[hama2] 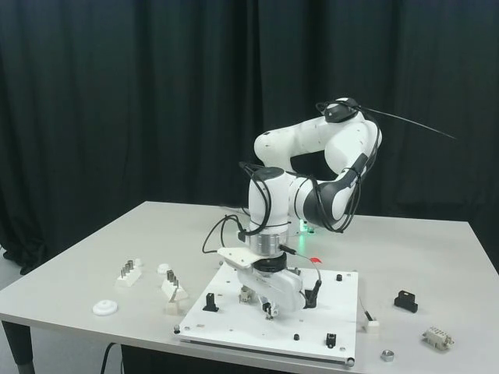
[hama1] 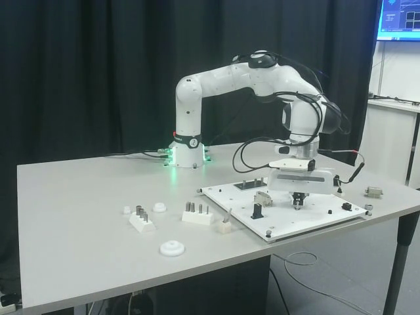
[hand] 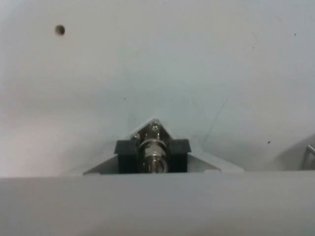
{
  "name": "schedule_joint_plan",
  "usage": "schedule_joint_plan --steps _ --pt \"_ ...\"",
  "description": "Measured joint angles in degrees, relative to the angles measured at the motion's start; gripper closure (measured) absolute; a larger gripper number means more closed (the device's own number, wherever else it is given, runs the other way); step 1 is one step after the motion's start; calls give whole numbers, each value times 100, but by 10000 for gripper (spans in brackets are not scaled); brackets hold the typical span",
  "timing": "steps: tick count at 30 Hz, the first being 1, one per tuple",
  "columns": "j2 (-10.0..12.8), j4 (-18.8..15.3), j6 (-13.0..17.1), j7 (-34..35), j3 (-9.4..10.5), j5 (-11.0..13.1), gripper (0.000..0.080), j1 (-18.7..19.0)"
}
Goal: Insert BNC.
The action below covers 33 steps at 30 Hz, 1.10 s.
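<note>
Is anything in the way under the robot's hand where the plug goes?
Nothing visible is. The gripper holds the BNC connector just above a bare stretch of the white board. The socket itself cannot be made out.

— What is standing on the table?

— A white robot arm (hama1: 249, 69) of rounded, glossy segments is showing black bands at its joints, and its base (hama1: 186, 152) is glowing green around the foot.

— Any wiring?

— Black cables (hama1: 314, 108) are looping along the forearm and trailing from the wrist. A thin black line (hama2: 405, 121) is sticking out from a dark cap on the topmost joint.

— And the end of the arm?

— A white, flat, wide hand housing (hama1: 300, 180) is sitting under a grey metal flange.
</note>
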Motion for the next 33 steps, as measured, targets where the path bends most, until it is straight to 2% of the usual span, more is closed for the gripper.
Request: schedule_joint_plan --steps 11,17,33 --pt "0 20 -17 20 6 21 681 -30" --pt "0 30 -48 519 1 50 681 -48" --pt "0 47 -82 1101 -3 50 681 -66"
